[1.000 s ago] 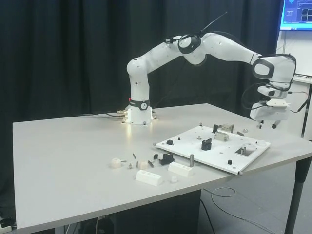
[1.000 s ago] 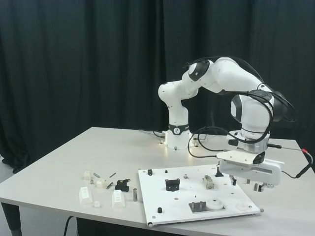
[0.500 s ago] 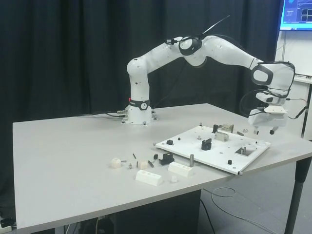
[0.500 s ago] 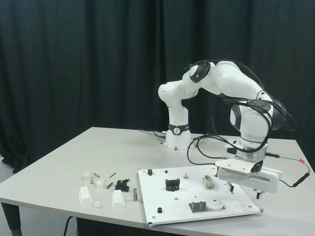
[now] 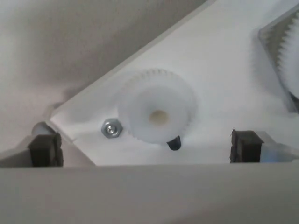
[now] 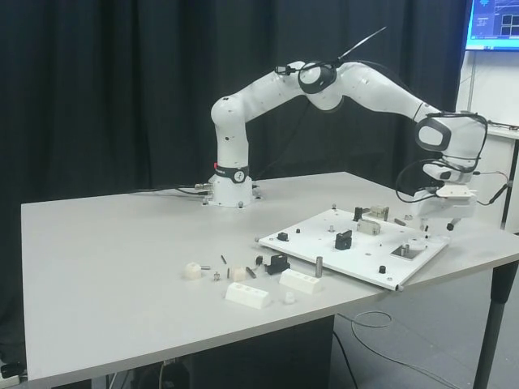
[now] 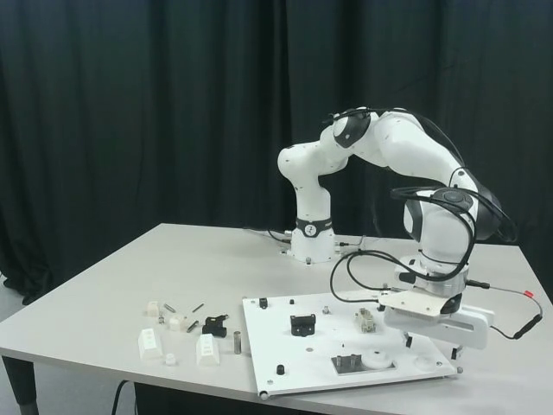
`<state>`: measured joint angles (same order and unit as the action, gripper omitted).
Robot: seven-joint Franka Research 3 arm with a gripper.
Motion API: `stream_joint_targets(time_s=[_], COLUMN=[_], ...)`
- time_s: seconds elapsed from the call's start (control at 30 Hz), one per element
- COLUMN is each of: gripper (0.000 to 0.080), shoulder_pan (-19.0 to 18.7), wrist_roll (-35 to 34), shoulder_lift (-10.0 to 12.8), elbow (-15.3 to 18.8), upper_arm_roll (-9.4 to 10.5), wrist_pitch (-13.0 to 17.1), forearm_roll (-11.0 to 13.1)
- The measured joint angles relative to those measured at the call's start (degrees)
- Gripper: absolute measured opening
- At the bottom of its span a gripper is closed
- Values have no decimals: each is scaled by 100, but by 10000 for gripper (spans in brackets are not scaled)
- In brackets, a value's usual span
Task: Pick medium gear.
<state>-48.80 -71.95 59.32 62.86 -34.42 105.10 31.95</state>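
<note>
Medium gear is sitting on the white board corner; gripper is hovering above, jaws spread, approaching; next: descend, pinch.

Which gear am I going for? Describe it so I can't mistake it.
Find the white board on the grey table, then its corner under the hand. The medium gear lies flat there beside a small nut; the larger gear sits by a recessed plate.
</note>
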Motion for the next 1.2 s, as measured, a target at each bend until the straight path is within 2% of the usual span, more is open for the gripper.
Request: stream_joint_targets(time_s=[0.83,1.2], gripper=[800,800], shoulder_pan=[2,2], wrist_roll=[-6,-6], shoulder_lift=[7,11], elbow=[284,355], upper_arm_roll=[117,137], wrist_pitch=[466,559], forearm_roll=[69,95])
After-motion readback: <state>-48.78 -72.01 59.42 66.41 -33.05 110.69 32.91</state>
